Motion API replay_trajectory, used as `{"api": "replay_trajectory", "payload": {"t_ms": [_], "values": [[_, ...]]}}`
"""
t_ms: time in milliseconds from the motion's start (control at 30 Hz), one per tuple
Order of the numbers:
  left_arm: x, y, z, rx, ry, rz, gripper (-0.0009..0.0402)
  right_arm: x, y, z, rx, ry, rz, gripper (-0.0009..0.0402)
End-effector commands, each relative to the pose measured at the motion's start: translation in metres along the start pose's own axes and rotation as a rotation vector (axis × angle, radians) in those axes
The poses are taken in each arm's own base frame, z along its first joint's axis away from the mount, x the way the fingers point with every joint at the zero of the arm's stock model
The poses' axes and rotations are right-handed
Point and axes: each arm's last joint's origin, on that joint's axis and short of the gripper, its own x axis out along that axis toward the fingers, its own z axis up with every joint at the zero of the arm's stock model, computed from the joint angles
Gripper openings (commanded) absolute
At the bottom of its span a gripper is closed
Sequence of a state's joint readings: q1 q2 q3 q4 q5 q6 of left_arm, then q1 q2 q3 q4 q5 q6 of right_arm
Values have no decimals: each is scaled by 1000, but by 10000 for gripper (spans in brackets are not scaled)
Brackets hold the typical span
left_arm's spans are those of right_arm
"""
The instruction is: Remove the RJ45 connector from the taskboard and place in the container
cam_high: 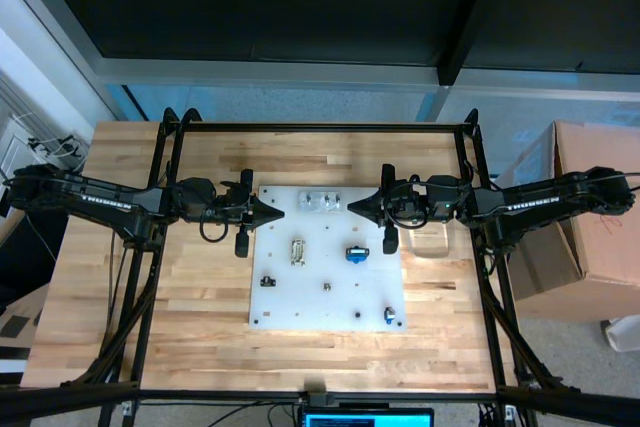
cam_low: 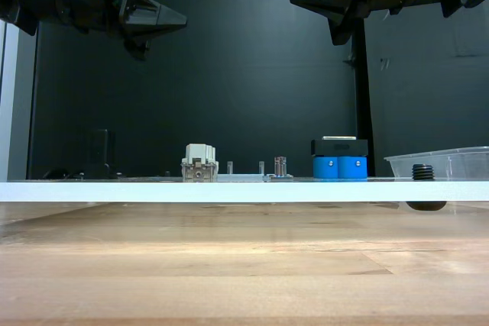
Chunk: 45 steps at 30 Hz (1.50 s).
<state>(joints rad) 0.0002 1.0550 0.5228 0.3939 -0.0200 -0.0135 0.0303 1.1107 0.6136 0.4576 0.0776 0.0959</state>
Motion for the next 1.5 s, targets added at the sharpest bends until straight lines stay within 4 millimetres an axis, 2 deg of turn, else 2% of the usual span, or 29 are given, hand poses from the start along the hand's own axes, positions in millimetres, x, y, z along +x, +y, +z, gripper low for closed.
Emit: {"api": "replay_trajectory", "payload": {"t_ms": [33, 467, 633, 967, 1267, 1500], "values": [[-2, 0, 18, -30, -187, -1, 0, 0, 1, 5, -49, -46, 22, 0], [0, 0, 14, -29, -147, 0, 0, 0, 2, 5, -47, -43, 55, 0], [0, 0, 13, -29, -147, 0, 0, 1, 6, 7, -10, 55, 55, 0], [0, 0, 14, -29, -147, 0, 0, -8, 39, 16, -51, 381, 43, 0], [0, 0, 14, -29, -147, 0, 0, -32, 69, 18, -62, 615, 17, 0], [0, 0, 14, -29, -147, 0, 0, -50, 88, 15, -20, 733, 28, 0]]}}
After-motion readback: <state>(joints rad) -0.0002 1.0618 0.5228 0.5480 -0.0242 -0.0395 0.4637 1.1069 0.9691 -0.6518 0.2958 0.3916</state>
